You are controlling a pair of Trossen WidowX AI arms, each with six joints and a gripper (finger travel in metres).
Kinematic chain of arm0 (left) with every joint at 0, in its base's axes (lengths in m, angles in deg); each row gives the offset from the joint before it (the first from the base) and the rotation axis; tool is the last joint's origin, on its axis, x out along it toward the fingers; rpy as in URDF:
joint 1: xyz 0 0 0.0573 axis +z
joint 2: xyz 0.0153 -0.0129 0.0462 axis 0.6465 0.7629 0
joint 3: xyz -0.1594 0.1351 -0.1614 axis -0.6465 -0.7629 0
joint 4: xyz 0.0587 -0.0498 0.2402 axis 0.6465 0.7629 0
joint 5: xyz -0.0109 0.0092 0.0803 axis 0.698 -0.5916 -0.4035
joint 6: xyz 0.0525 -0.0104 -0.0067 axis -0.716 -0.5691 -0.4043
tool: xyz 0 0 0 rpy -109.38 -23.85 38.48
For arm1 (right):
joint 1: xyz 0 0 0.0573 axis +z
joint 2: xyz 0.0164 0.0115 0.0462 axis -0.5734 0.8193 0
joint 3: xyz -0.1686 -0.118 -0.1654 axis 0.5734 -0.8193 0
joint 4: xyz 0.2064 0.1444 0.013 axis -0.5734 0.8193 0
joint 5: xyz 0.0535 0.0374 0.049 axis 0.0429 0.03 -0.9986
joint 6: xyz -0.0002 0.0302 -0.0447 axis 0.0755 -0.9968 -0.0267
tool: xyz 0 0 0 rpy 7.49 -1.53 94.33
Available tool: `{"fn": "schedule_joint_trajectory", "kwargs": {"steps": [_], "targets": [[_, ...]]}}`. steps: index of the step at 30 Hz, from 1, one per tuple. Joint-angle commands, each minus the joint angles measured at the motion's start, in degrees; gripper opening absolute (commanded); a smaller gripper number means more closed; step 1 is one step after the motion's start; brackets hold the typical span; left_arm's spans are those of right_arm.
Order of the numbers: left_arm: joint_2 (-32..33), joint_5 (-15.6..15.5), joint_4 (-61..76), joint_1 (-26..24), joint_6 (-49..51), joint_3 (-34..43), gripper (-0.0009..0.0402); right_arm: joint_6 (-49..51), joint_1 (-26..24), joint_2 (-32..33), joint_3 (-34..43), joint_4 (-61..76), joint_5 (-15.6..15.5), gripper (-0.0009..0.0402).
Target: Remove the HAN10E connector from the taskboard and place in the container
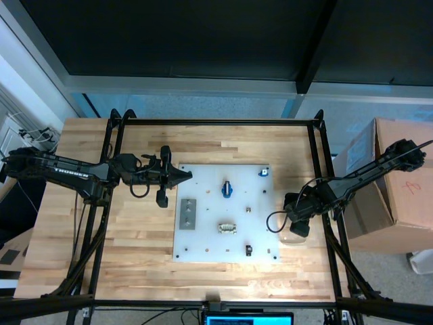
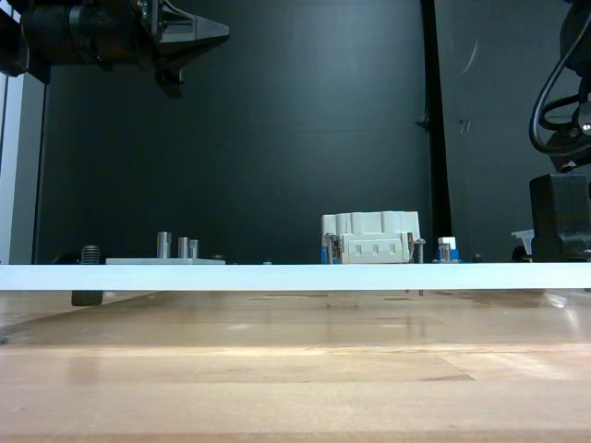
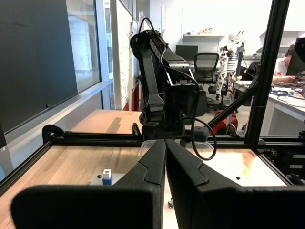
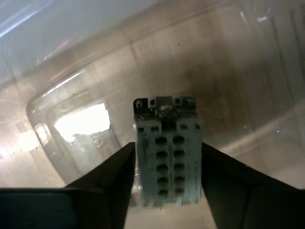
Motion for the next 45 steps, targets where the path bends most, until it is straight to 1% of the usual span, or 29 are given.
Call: {"fn": "schedule_joint_trajectory", "kwargs": {"steps": [1, 5, 8, 12, 16, 18, 20, 22, 25, 26, 28, 31, 38, 41, 44, 45], "targets": [[0.02, 0.02, 0.0, 0.02, 0.0, 0.0, 0.0, -0.2, 0.0, 0.0, 0.28, 0.02, 0.02, 0.0258], [0.02, 0.02, -0.02, 0.02, 0.0, 0.0, 0.0, -0.22, 0.0, 0.0, 1.75, 1.46, 0.09, 0.0316], [0.02, 0.02, -0.02, 0.02, 0.0, 0.0, 0.0, -0.2, -0.02, 0.0, 3.96, 3.74, 0.48, 0.0337], [0.02, 0.02, -0.02, 0.02, 0.0, 0.0, 0.0, 0.02, -0.02, -0.02, 8.48, 8.85, 0.5, 0.0336], [0.02, 0.02, -0.02, 0.02, 0.0, 0.0, 0.0, 1.73, -0.07, -0.02, 13.66, 12.59, 0.68, 0.0319], [0.02, 0.02, -0.02, 0.0, 0.0, 0.0, 0.0, 2.86, -0.09, -0.02, 16.04, 12.76, 1.09, 0.0307], [0.02, 0.02, 0.0, 0.02, 0.0, 0.0, 0.0, 4.11, -0.09, -0.02, 18.34, 12.72, 2.69, 0.0293], [0.02, 0.02, -0.02, 0.0, 0.0, 0.0, 0.0, 6.14, -0.11, -0.04, 20.55, 12.7, 4.94, 0.0277], [0.02, 0.02, -0.02, 0.02, 0.0, 0.0, 0.0, 9.16, -0.15, -0.07, 23.69, 12.46, 10.01, 0.0252], [0.02, 0.02, 0.0, 0.0, 0.0, 0.0, 0.0, 10.4, -0.24, -0.07, 24.65, 11.87, 11.21, 0.0242], [0.02, 0.02, -0.02, 0.02, 0.0, 0.0, 0.0, 13.7, -0.61, -0.07, 25.97, 9.05, 12.52, 0.0221], [0.02, 0.02, -0.02, 0.02, 0.0, 0.0, 0.0, 20.15, -2.54, -0.07, 26.47, 2.91, 12.44, 0.018], [0.02, 0.02, -0.02, 0.02, 0.0, 0.0, 0.0, 32.39, -10.56, -0.2, 26.25, -9.49, 11.96, 0.0084], [0.02, 0.02, -0.02, 0.02, 0.0, 0.0, 0.0, 36.81, -12.2, -0.24, 25.75, -17.18, 11.91, 0.0051], [0.02, 0.02, -0.02, 0.02, 0.0, 0.0, 0.0, 40.3, -13.73, -0.59, 23.58, -27.04, 11.82, 0.0016], [0.02, 0.02, -0.02, 0.02, 0.0, 0.0, 0.0, 41.16, -14.38, -0.83, 22.77, -29.99, 11.17, 0.0004]]}}
